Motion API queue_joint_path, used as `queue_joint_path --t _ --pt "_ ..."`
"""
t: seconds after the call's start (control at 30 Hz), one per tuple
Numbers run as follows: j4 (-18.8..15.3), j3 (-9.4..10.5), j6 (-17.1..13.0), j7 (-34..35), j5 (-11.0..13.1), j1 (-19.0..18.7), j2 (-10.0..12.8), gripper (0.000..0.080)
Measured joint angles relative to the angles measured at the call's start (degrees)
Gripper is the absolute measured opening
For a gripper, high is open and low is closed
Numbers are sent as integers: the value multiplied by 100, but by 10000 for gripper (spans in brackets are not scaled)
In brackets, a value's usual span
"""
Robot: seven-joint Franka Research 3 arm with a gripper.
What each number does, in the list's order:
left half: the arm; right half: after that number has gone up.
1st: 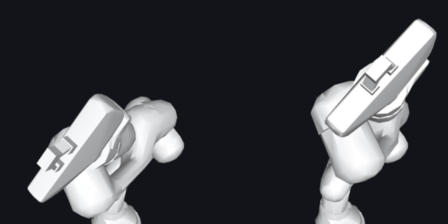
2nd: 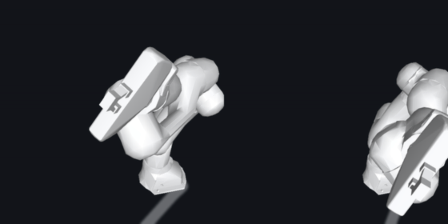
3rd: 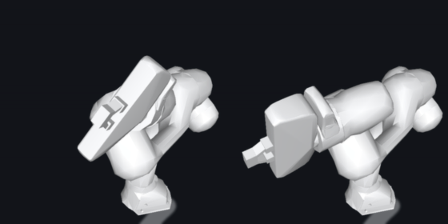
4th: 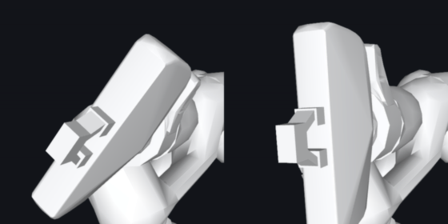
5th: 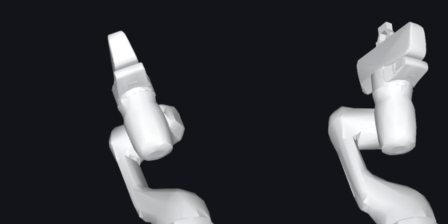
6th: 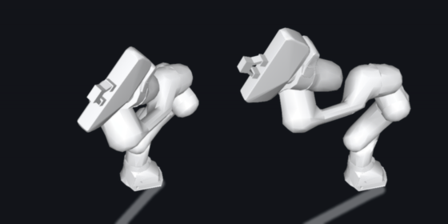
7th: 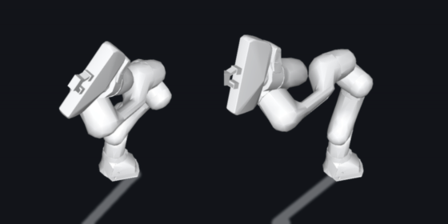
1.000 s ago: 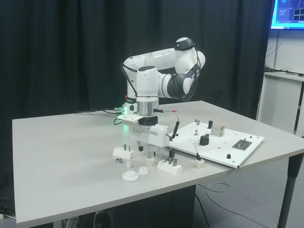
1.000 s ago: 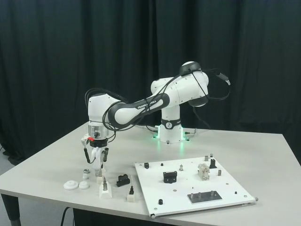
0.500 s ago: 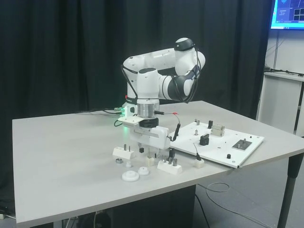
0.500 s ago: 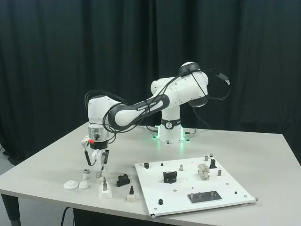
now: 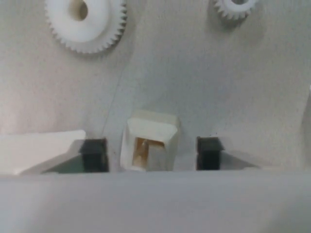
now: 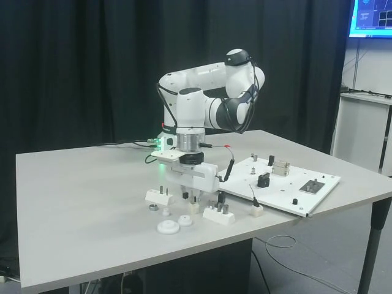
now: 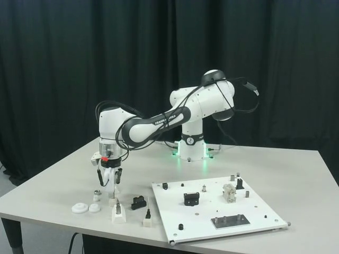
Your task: Pick Ethernet.
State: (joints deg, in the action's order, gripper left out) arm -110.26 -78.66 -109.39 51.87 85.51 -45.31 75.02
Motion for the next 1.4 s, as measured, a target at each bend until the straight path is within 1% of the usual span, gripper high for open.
queue_joint_path --t 0.23,0.27,0.43,0.47,0.87,1.13,1.4 --pt "6 18 -16 0 0 0 11 520" --pt "7 22 -17 0 0 0 11 148" --pt "12 30 -21 5 4 0 11 148" --pt "14 30 -21 5 4 0 11 78" --pt "130 1 -89 5 8 40 10 78" --pt "175 -160 -65 5 -48 62 1 78" --pt "178 -330 99 5 -99 62 -10 77"
